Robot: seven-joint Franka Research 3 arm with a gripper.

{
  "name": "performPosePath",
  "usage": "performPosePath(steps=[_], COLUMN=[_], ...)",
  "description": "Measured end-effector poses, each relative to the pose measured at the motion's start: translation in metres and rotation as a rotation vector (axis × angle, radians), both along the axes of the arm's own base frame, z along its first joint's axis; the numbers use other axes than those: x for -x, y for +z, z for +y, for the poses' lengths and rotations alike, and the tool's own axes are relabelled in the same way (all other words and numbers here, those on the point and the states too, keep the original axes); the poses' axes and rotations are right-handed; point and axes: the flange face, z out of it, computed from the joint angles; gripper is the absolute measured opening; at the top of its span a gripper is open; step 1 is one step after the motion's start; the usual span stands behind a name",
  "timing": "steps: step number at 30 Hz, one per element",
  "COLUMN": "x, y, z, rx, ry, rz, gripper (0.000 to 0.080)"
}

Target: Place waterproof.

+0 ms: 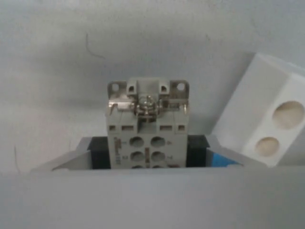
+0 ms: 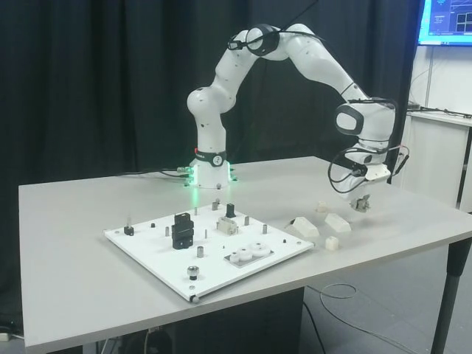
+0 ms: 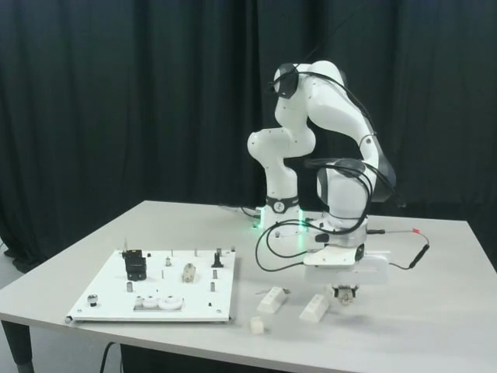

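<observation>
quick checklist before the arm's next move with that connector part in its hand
1. Part in grip: ok. The hand is shut on the grey rectangular connector block with round sockets and a metal screw clamp.
2. Part above the grey table: ok, it looks lifted in the first room view.
3. Space beside the part: not ok. A white block with two round holes lies close by.
4. Path to the white flat assembly board: cannot tell. Small white blocks lie between.
5. Target slot on the board: cannot tell.
</observation>
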Motion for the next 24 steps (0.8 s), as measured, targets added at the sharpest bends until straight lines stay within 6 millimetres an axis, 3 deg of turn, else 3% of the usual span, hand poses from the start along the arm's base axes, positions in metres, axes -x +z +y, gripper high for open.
performPosePath(steps=[24], x=[-0.009], y=[-0.022], z=[0.014], rx=[0.026], ry=[-0.010], rz=[0.026], gripper=[0.0314])
